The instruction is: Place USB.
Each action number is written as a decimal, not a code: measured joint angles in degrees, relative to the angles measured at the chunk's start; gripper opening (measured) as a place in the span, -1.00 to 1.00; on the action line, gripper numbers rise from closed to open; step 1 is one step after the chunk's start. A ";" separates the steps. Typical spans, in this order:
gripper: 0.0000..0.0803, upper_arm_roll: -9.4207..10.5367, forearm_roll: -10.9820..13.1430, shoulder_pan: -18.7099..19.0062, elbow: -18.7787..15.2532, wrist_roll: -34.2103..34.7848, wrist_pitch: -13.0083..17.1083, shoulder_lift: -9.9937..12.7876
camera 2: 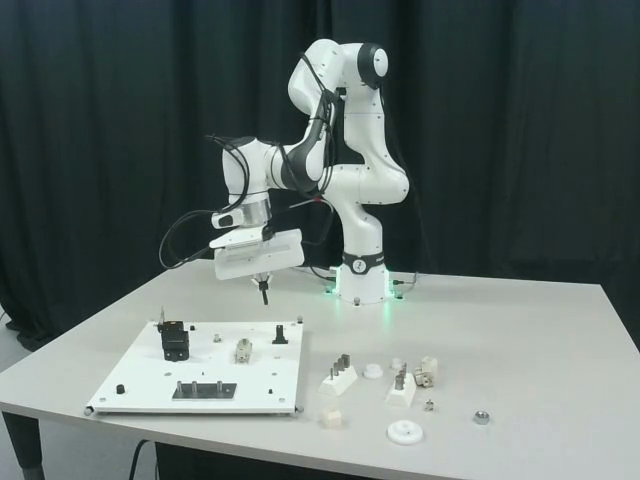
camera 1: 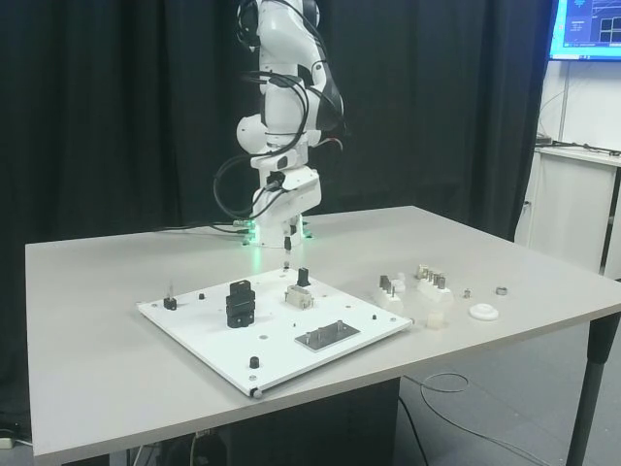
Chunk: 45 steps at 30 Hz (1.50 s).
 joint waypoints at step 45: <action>-0.94 12.98 -1.23 0.22 4.32 34.64 4.23 1.82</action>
